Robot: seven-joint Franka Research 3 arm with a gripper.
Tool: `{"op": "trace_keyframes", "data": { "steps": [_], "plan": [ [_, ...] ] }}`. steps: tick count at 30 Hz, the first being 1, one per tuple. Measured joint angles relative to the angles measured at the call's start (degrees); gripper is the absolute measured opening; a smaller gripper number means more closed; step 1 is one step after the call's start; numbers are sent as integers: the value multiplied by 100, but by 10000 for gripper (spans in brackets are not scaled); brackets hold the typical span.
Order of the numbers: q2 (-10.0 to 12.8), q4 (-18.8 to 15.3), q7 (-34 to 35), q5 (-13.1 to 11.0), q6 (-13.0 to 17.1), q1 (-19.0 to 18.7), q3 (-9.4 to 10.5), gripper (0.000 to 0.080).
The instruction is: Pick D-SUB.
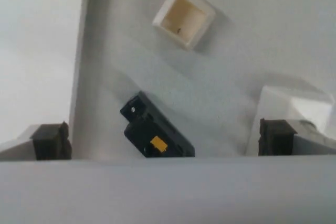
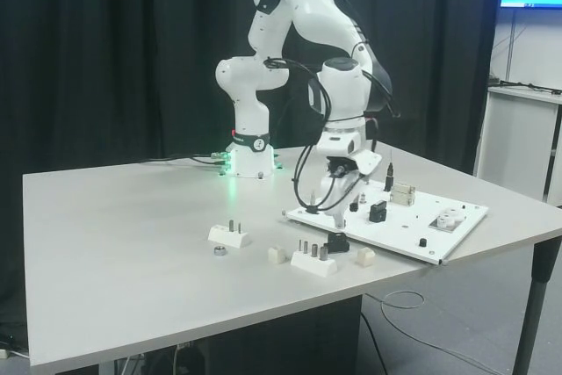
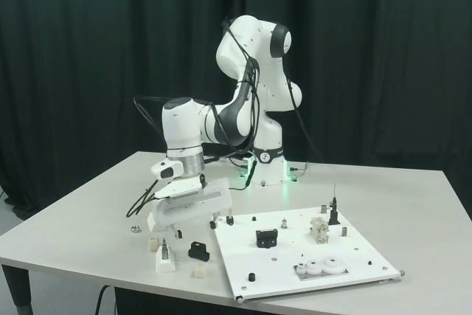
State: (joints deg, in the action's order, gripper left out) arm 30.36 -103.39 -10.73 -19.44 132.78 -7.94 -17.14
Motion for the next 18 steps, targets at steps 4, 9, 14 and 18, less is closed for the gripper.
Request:
{"op": "trace_keyframes", "data": {
  "steps": [4,9,14,18],
  "plan": [
    [8,-4,810,167,62,-21,-3,800],
    [14,-5,1880,321,75,-42,-4,800],
    [20,-12,2799,507,59,-62,-3,800],
    [25,-15,3417,673,12,-76,-3,800]
  ]
}}
